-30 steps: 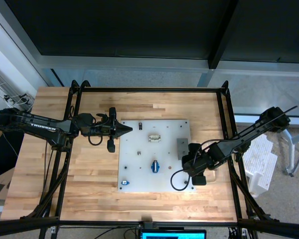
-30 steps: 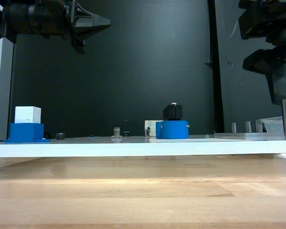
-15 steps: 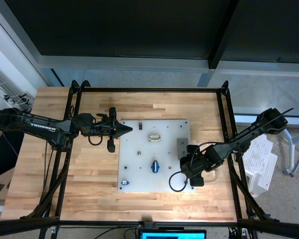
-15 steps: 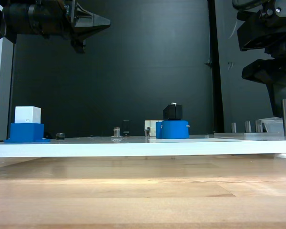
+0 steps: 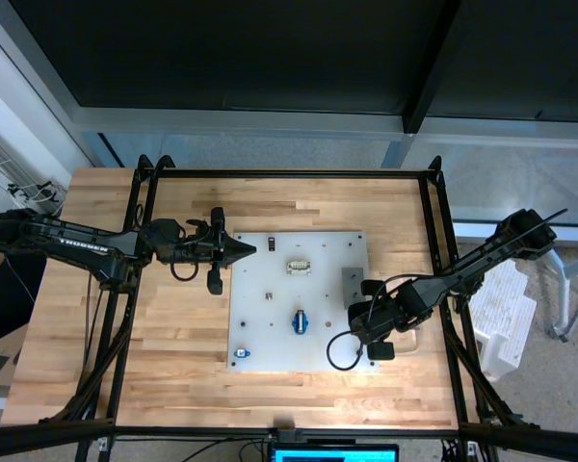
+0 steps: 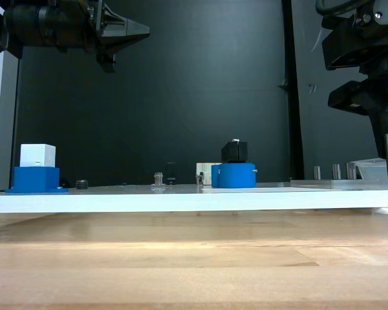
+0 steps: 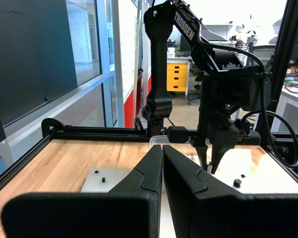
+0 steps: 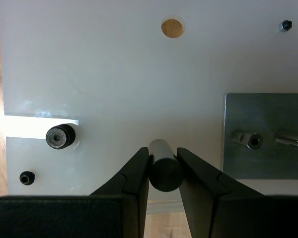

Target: Remove the 16mm cylinder and place in the container

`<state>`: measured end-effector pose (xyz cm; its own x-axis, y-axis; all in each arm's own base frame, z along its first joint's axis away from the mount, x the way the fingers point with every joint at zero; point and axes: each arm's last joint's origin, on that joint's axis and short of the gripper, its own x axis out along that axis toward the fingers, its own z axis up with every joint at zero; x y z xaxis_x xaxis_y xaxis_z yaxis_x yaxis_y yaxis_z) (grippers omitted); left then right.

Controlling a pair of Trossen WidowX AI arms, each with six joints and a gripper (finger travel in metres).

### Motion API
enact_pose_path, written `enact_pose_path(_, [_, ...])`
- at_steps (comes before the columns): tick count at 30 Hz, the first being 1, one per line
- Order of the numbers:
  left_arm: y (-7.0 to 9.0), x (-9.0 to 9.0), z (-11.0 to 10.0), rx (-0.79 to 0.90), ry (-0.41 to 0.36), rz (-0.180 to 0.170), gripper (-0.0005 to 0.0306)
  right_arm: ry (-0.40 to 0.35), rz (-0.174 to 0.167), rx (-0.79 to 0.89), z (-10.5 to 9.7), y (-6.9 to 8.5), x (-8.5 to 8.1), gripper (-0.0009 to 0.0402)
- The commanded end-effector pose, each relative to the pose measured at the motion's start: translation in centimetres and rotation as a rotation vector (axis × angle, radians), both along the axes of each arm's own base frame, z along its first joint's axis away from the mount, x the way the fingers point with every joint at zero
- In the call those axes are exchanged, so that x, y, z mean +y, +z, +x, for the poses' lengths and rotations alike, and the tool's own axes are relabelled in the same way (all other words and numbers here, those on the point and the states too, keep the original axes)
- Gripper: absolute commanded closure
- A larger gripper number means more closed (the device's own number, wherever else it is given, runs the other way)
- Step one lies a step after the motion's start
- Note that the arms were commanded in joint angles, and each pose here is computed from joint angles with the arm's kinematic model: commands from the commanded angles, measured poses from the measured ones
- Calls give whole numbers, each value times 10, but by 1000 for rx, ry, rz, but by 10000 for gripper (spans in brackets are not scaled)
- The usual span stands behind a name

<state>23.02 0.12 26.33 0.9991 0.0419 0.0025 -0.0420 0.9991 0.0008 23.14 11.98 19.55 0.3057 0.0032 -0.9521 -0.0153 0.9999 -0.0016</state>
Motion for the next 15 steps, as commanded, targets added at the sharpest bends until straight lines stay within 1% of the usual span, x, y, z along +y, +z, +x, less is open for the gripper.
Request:
enact_pose_path(1, [0,0,0,0,0,0,300,4,8,-9,0,3,0,393])
enact_pose_path(3, [0,0,0,0,0,0,300,4,15,-23,0,7,0,388])
enact_pose_path(7, [0,0,0,0,0,0,300,2,30,-52,-2,22,-1,384])
enact_pose_path(11, [0,0,0,0,0,0,300,-1,33,-55,-8,34,-4,386])
enact_pose_path(15, [0,0,0,0,0,0,300,-1,40,-66,-14,41,-7,384])
